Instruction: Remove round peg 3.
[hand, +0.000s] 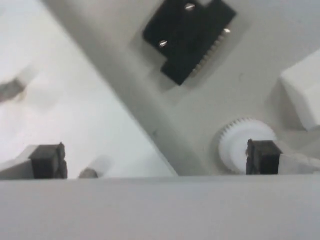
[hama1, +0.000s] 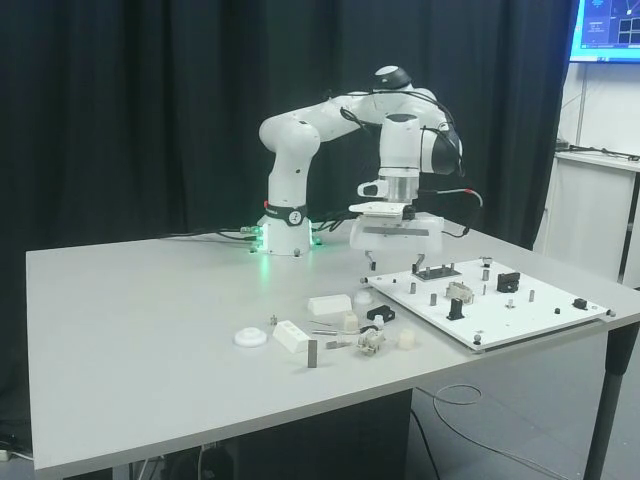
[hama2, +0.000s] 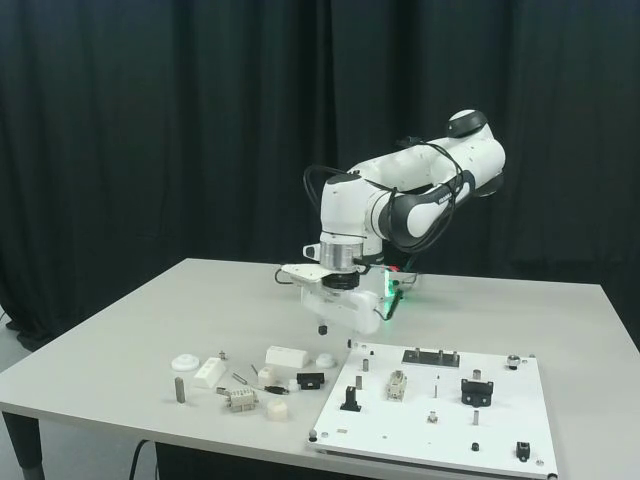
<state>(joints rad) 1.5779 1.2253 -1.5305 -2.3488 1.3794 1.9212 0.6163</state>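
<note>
Apparently nothing is removed yet: the white two-fingered gripper (hama1: 395, 262) hangs spread and empty above the white assembly board's (hama1: 520, 318) near edge, pegs still standing.

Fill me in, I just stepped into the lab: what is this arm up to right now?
The white Franka arm holds its end effector open and empty above the near corner of the white board on the grey table. Pegs and fixtures stand on the board. Loose parts, among them a white gear and white blocks, lie on the table beside it. The wrist view shows another white gear and a black toothed part below the fingers.
</note>
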